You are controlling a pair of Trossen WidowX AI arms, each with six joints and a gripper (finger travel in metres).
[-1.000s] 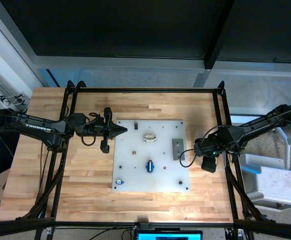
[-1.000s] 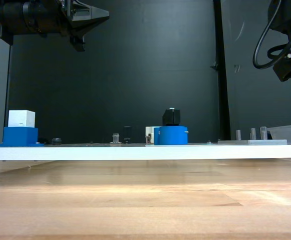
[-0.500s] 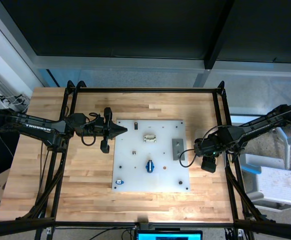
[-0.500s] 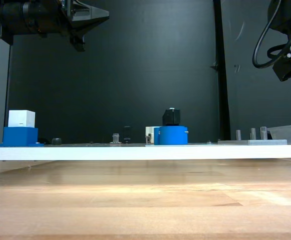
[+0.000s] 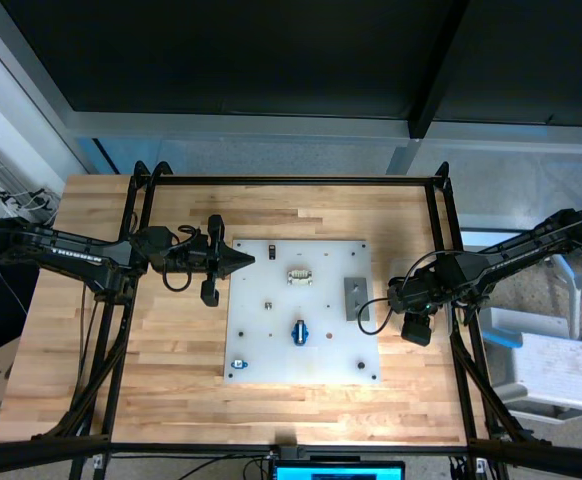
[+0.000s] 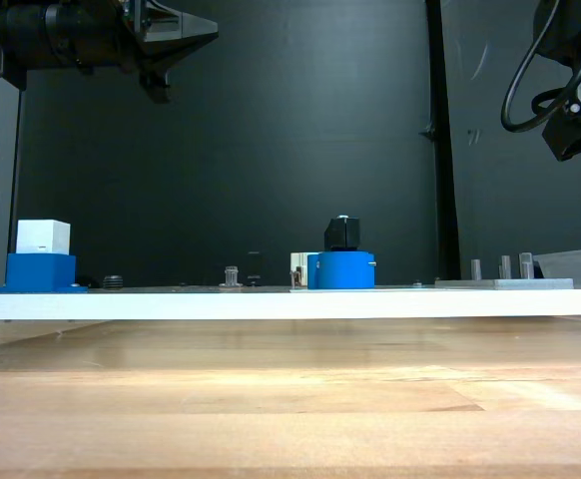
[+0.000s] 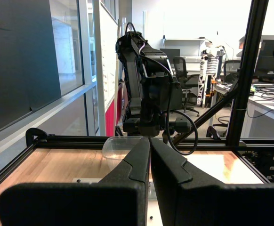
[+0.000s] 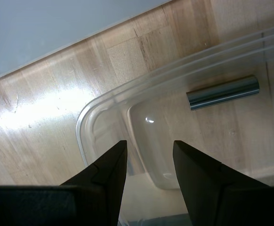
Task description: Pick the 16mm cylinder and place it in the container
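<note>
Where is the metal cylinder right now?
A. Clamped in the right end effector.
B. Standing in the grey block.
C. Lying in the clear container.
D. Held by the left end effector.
C: the cylinder lies on its side inside the container, under the open, empty right end effector beyond the white board's right edge; the left end effector, shut, hangs over the board's left edge.

2 matte black arms trail looped cables [image 6: 518, 92], and left gripper [image 7: 149, 140] and right gripper [image 8: 149, 144] end in tapered fingers [image 8: 106, 169].
</note>
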